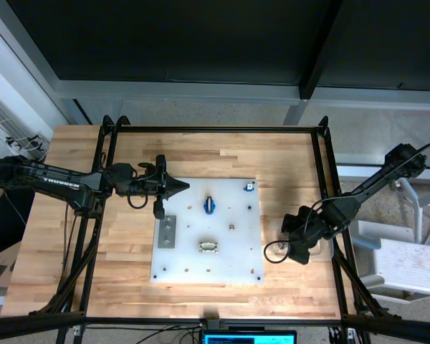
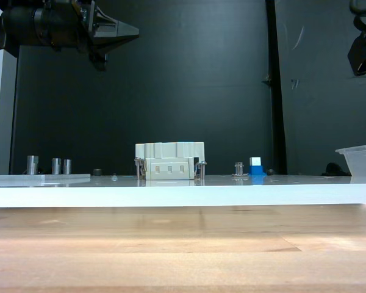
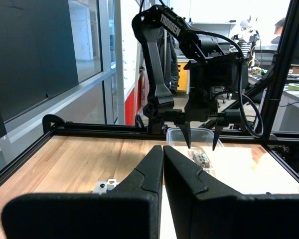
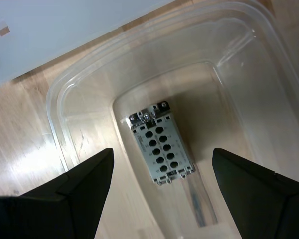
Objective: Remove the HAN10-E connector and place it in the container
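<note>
The HAN10-E connector (image 4: 159, 149), a small grey block with ten holes, lies flat on the floor of the clear container (image 4: 60, 99). My right gripper (image 4: 162, 159) hovers straight above it, open, with nothing between its fingers. In the high view the right gripper (image 1: 299, 247) hangs over the container (image 1: 330, 249) just off the white board's right edge. The left wrist view shows the connector (image 3: 201, 159) below the spread right fingers (image 3: 185, 137). My left gripper (image 1: 180, 187) is shut and empty, high above the board's far left corner.
The white board (image 1: 229, 222) carries a beige housing (image 1: 208, 246) near its front, a blue upright piece (image 1: 209, 205), a flat grey plate with holes (image 1: 168, 232) and a small blue-white part (image 1: 250, 185). A black frame (image 1: 215, 130) rims the wooden table.
</note>
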